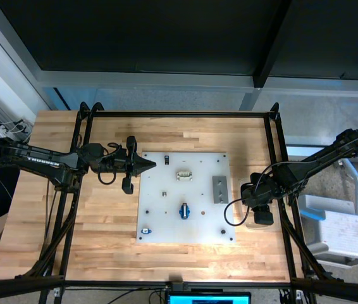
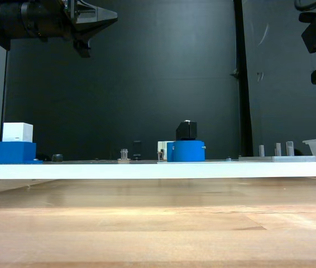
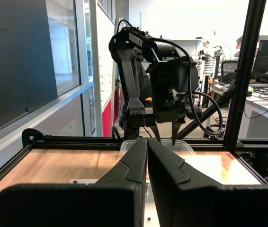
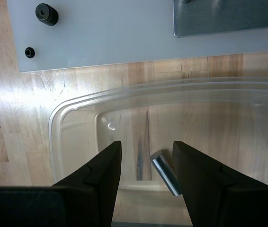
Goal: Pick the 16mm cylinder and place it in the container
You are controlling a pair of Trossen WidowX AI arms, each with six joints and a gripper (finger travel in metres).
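My right gripper (image 4: 147, 145): middle right of high view, fingers apart, empty.
Small dark grey cylinder (image 4: 166, 174): lying loose in the clear rectangular plastic tray (image 4: 53, 127).
My left gripper (image 3: 147, 142): left of centre, fingers pressed together, empty.

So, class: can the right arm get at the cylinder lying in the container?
Probably yes: the right tool hangs open right over the cylinder in the container, nothing between. The left tool is shut, raised at the edge of the board.

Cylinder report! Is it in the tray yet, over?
Right claw open above container. Cylinder lying inside it. Left claw shut, parked high at board edge. Nothing blocking.
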